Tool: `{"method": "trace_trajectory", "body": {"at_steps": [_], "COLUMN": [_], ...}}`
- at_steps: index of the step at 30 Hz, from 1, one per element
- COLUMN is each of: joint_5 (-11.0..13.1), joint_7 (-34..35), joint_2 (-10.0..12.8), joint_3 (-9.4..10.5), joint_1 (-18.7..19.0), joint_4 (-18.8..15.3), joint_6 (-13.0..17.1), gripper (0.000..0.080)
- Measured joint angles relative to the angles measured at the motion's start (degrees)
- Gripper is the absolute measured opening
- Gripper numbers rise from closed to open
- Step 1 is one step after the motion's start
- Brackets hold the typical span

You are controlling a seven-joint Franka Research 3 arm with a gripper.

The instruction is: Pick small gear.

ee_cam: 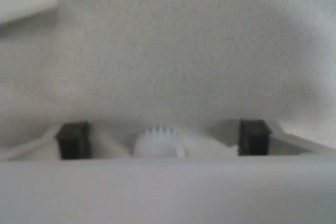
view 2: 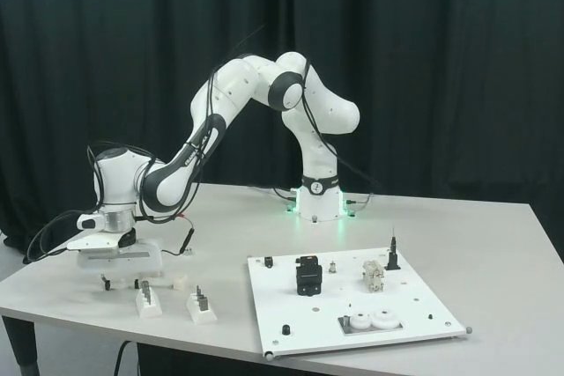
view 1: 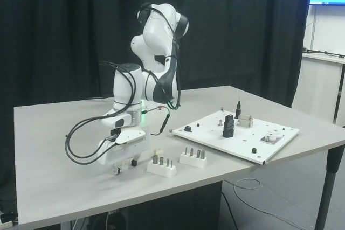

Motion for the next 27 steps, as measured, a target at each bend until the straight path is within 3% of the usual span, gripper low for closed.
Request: {"method": "trace_trajectory", "body": {"at_steps": [4,5,9,10,18,19,27], "joint_5": [0.0,0.0,0.0,0.0,-0.1,-0.1,-0.2], "joint_7": [0.0,0.0,-0.1,-0.2,-1.2,-1.3,-1.5], "joint_2": [0.1,0.2,0.3,0.3,0.6,0.6,0.7], "joint_3": [-0.03,-0.04,-0.09,-0.11,-0.23,-0.24,-0.41], "joint_1": [-0.1,-0.1,-0.2,-0.2,-0.2,-0.2,-0.2], "joint_4": [0.3,0.4,0.7,0.8,1.5,1.7,4.3], "joint_6": [-0.5,-0.7,-1.3,-1.4,-2.3,-2.4,-4.7], "gripper": [0.0681,0.0519,0.0519,0.0336,0.0336,0.0201,0.0201]}}
